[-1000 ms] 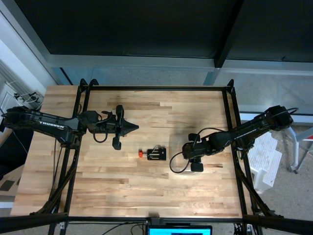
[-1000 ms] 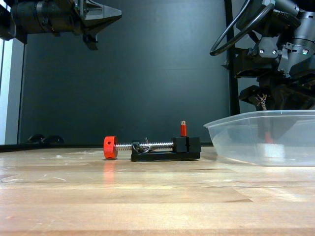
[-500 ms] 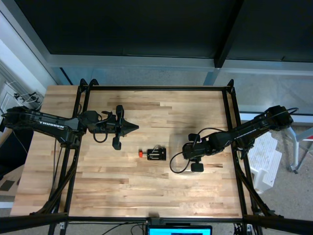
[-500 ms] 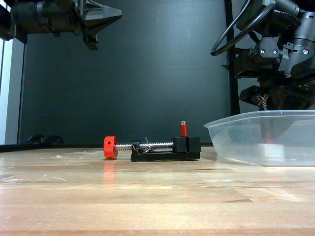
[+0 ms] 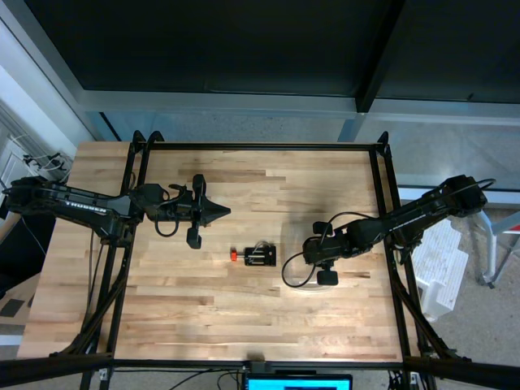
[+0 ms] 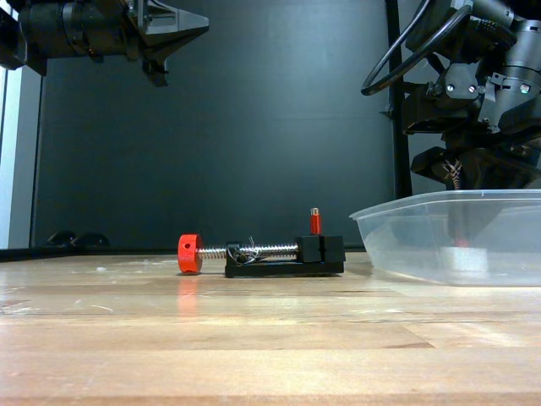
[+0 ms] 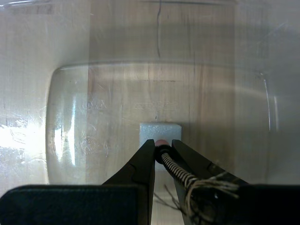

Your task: Pick the RCA connector and install on taskboard

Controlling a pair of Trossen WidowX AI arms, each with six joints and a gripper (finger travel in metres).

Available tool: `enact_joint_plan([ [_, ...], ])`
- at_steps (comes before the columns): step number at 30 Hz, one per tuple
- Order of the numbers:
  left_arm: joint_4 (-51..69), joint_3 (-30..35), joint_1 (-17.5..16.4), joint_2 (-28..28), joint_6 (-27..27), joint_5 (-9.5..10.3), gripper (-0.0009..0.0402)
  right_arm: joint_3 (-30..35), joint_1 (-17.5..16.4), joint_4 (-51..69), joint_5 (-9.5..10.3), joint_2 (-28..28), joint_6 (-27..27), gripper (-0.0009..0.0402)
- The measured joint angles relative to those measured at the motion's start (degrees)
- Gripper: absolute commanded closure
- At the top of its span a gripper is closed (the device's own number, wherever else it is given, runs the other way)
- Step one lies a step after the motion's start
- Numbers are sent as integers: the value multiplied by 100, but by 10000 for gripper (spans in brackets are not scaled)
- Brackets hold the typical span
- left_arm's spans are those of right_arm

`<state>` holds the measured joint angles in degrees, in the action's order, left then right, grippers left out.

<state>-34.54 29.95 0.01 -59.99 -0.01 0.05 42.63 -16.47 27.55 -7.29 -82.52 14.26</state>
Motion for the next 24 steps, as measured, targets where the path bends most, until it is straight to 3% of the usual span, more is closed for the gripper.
enact_joint_plan([
  [13, 0, 0, 0, 0, 0, 0, 393, 24, 0, 262, 2, 356, 42, 393],
  [18, 0, -2, 0, 0, 0, -2, 393, 203, 0, 581, 142, 566, 44, 393],
  [24, 0, -2, 0, 0, 0, 0, 393, 662, 0, 1233, 151, 719, 44, 393],
])
